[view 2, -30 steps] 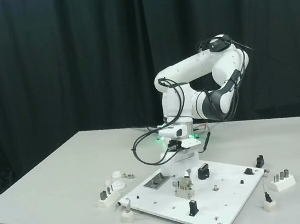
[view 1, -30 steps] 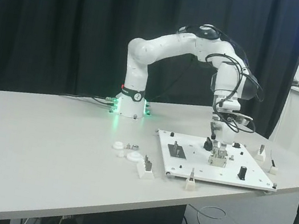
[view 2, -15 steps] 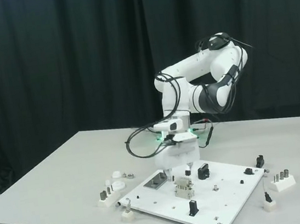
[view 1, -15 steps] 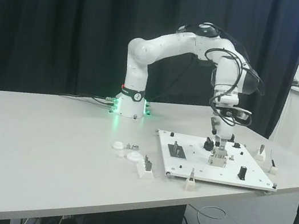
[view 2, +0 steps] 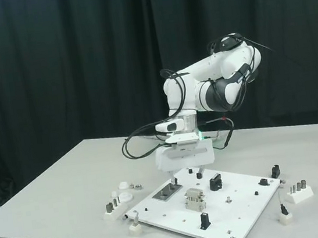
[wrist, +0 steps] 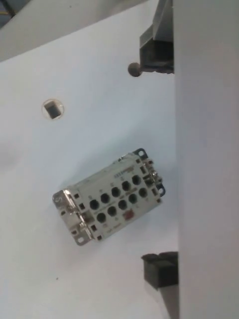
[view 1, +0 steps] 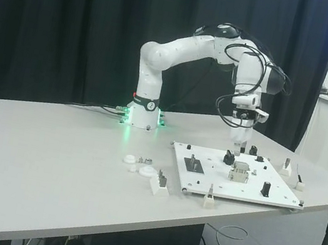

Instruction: Insert waterproof.

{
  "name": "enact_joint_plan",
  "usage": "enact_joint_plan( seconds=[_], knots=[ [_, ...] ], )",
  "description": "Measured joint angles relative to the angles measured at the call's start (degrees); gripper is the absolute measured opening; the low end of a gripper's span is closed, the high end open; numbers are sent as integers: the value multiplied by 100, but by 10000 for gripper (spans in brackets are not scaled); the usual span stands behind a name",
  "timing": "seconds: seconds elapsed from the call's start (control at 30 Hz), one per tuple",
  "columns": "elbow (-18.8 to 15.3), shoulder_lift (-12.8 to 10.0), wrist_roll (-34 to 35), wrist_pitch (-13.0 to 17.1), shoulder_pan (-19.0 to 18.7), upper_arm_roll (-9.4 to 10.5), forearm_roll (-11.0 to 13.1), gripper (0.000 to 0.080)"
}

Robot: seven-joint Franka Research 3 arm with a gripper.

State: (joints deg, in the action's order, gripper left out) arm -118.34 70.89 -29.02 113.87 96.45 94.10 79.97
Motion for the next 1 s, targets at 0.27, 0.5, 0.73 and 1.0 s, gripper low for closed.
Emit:
enact_joint_plan(
  seconds=[0.27,0.5,0.73,1.0],
  knots=[
    [68,0,112,-4,101,3,-6,800],
    [244,4,129,5,328,89,-4,800],
    [516,15,129,5,636,241,-1,800],
    [717,38,129,-28,843,333,-7,800]
  ],
)
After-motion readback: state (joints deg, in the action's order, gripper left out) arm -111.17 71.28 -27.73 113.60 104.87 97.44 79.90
